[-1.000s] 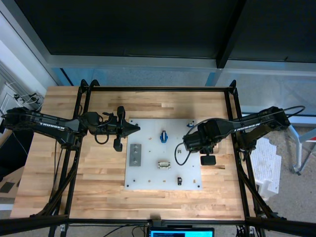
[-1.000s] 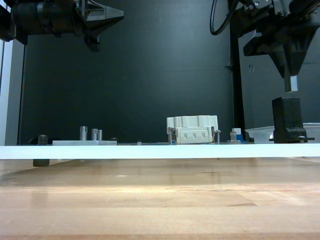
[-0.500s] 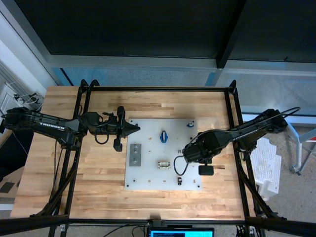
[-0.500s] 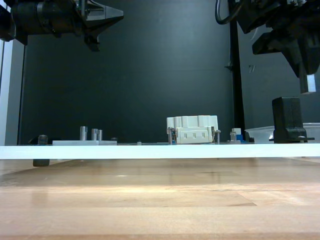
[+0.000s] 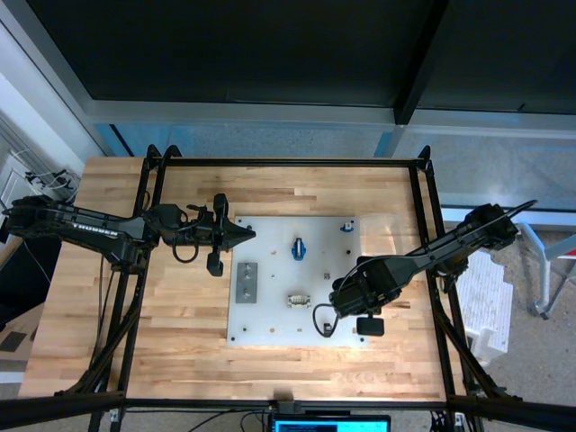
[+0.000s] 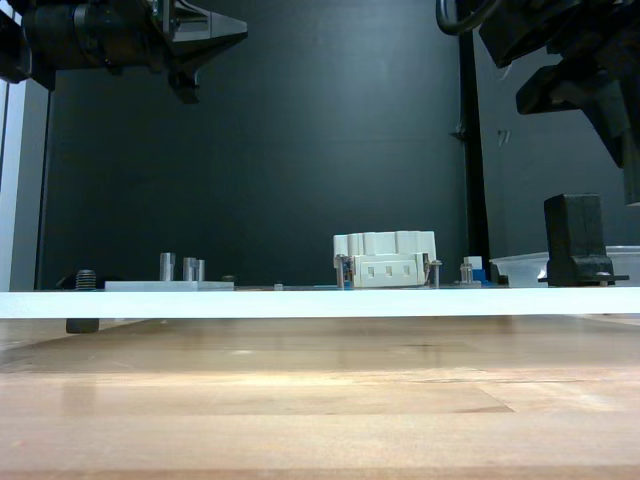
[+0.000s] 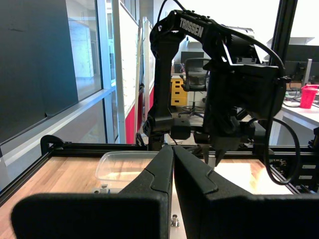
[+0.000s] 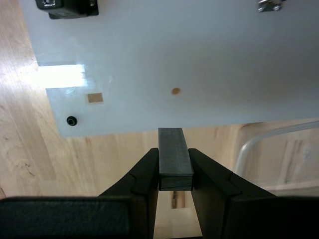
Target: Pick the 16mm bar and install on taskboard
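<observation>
Grey 16mm bar (image 8: 175,167) is sitting pinched in my right gripper (image 8: 175,151), fingers narrowed onto its sides, hovering over the taskboard (image 5: 270,324) near-right edge. My left gripper (image 7: 173,149) is hanging closed, empty, beside the taskboard's far-left edge. Guessing the hole is in the grey block (image 5: 246,282) on the taskboard's left: I'm needing height over the white connector (image 6: 385,258) and black component (image 6: 578,240), open air above

The right gripper (image 8: 175,160), clamped on the 16mm bar (image 8: 174,144), hangs over the right edge of the taskboard (image 8: 199,59), bare white plate ahead and a clear tray (image 8: 279,128) beside. A black upright block (image 6: 577,240) and a white connector (image 6: 385,258) stand on the board. The left gripper (image 5: 248,234), fingers together, hovers high over the far left corner, well above the pegs (image 6: 185,268).
</observation>
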{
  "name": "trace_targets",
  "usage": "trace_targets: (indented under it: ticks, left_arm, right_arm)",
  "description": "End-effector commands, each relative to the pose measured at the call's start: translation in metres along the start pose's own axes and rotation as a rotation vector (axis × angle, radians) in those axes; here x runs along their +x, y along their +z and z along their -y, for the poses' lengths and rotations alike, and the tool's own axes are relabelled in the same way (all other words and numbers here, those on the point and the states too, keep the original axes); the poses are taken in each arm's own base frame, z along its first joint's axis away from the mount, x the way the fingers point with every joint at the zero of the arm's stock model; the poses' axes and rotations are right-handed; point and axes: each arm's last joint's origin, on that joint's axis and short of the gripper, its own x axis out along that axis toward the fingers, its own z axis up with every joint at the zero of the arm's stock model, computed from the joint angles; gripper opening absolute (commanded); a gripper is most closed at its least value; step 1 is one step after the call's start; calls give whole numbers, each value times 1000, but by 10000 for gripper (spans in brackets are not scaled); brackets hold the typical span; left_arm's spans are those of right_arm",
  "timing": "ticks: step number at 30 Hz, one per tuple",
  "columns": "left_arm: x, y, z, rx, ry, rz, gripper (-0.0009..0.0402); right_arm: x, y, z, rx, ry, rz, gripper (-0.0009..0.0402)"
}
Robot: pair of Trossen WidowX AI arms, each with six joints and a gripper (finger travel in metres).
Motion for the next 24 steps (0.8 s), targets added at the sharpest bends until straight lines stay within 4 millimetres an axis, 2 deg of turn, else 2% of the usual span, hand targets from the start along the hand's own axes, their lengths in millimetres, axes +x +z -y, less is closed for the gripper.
trace_targets:
  ticks: [1, 24]
  left_arm:
    - [0, 0, 0, 0, 0, 0, 0]
    - [0, 0, 0, 0, 0, 0, 0]
  right_arm:
    - [2, 2, -6, -10, -2, -6, 0]
    - [20, 12, -38, -1, -16, -24, 0]
